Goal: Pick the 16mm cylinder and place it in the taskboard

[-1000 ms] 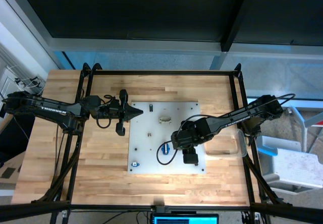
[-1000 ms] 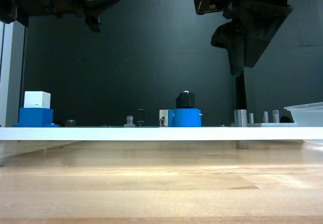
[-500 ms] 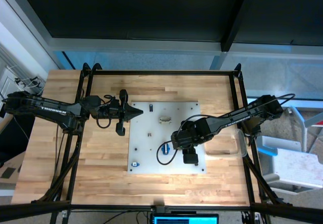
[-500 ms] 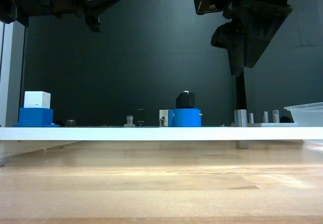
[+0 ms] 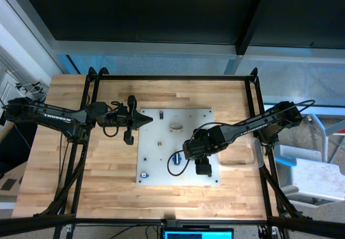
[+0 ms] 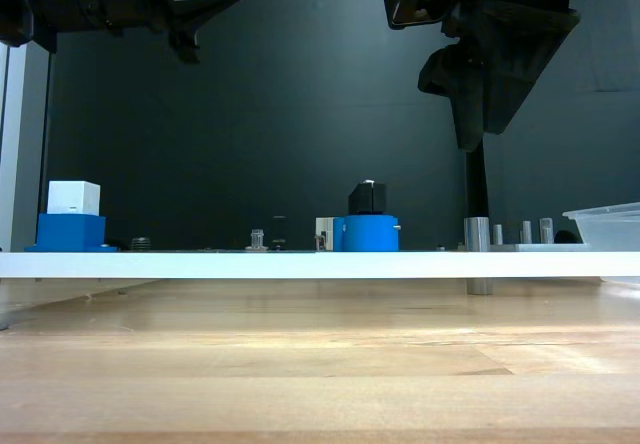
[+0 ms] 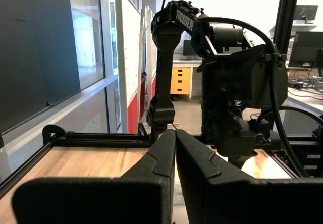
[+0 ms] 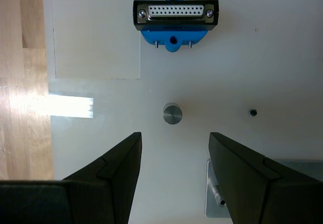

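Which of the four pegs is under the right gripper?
The thickest, leftmost peg, below the open right gripper; the thinner three stand aside. Left gripper, shut, hovers at the board's left edge.

high cam looks down from the near edge, low cam sits level at tabletop, both catch the taskboard; left gripper cam faces the right arm, right gripper cam points straight down, close over that board
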